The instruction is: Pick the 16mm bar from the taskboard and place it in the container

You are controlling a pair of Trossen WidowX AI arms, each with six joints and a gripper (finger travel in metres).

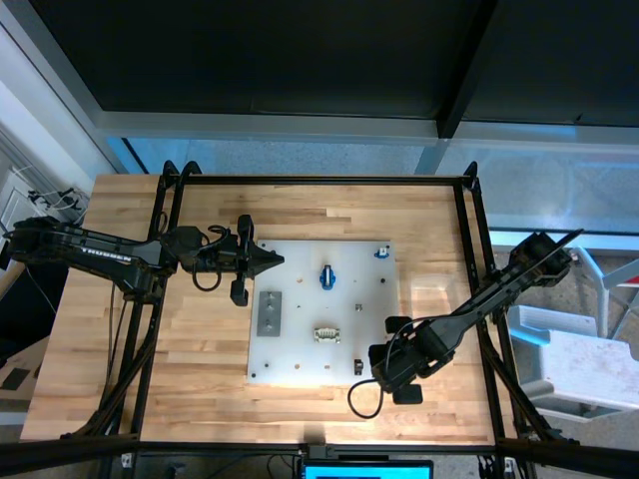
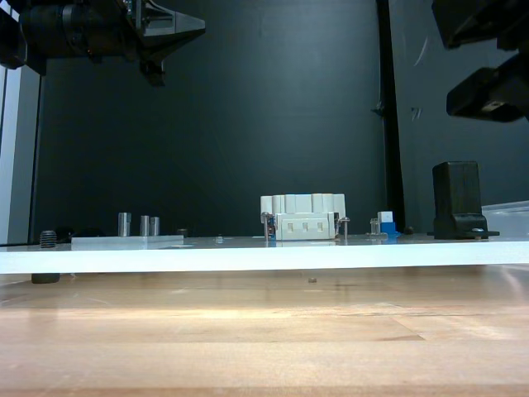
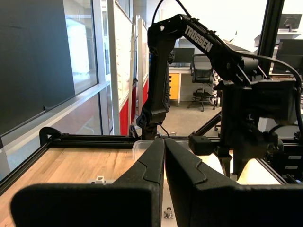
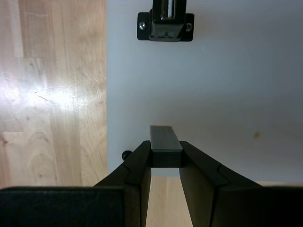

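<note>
Fingers point(image 3: 147, 176) of the left gripper point(image 1: 277, 260) are clenched empty above the taskboard's point(image 1: 300, 347) far-left corner. Over its near-right corner the right gripper point(image 4: 165, 152) clamps what looks like the 16mm bar point(image 4: 165, 138), long axis pointing downward. The container point(image 1: 436, 295) lies off the taskboard's right edge.

The right claw point(image 4: 166, 150) hangs over the taskboard's point(image 1: 300, 344) near right corner, with the 16mm bar point(image 4: 165, 141) between its fingers. A small connector point(image 4: 165, 23) stands on the board just left of it. The container point(image 1: 436, 297) sits on the bench point(image 1: 200, 339) beyond it, rightward. The left claw point(image 1: 275, 260) hovers over the board's far left corner, with a block point(image 1: 270, 311) just nearer.
</note>
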